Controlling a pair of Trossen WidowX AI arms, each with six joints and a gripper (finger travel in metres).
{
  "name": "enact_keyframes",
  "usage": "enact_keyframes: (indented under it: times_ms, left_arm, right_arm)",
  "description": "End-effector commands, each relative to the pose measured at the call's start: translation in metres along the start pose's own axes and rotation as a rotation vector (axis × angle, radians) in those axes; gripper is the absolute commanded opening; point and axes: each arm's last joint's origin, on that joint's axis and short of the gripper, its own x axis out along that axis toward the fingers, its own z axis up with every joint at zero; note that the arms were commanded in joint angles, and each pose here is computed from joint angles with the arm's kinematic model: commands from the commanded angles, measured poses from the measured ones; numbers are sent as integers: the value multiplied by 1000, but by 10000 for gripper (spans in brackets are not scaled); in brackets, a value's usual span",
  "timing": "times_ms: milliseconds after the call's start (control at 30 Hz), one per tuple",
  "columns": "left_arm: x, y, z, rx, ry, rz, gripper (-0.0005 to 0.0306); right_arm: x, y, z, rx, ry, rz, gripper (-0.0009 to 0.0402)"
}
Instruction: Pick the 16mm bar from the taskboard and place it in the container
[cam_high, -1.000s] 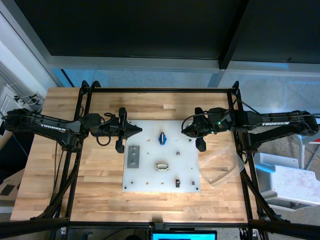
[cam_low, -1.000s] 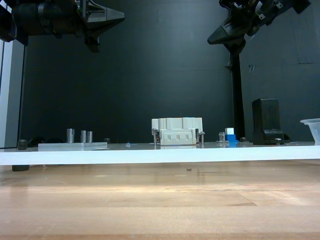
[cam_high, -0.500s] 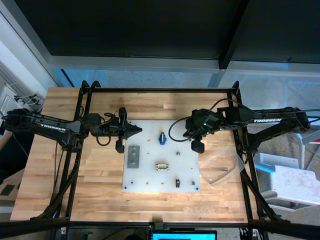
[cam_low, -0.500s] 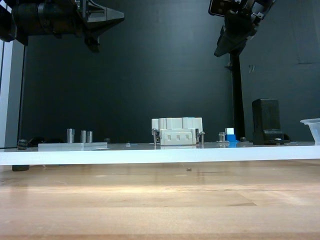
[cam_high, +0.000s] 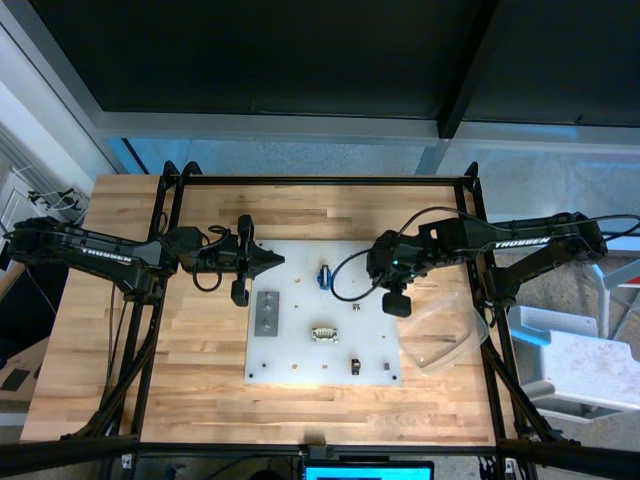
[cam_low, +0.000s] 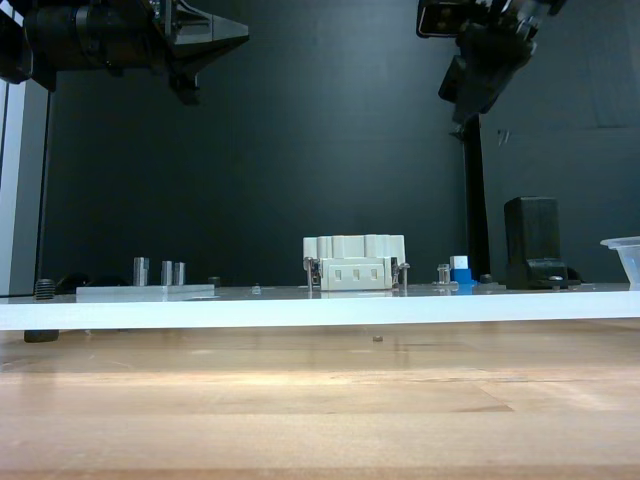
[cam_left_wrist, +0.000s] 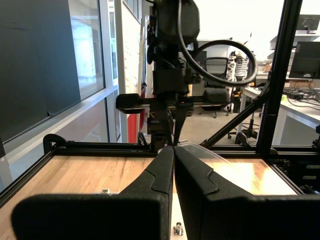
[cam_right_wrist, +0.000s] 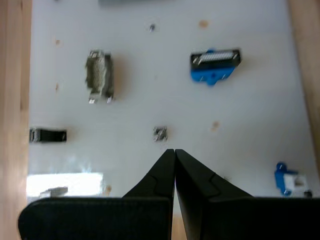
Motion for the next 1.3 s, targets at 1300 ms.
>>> enact_keyframes:
  times_ms: [1300]
  left_arm:
    - [0,0,0,0,0,0,0]
  right_arm:
    - [23,84,-12,-31,300,28,0]
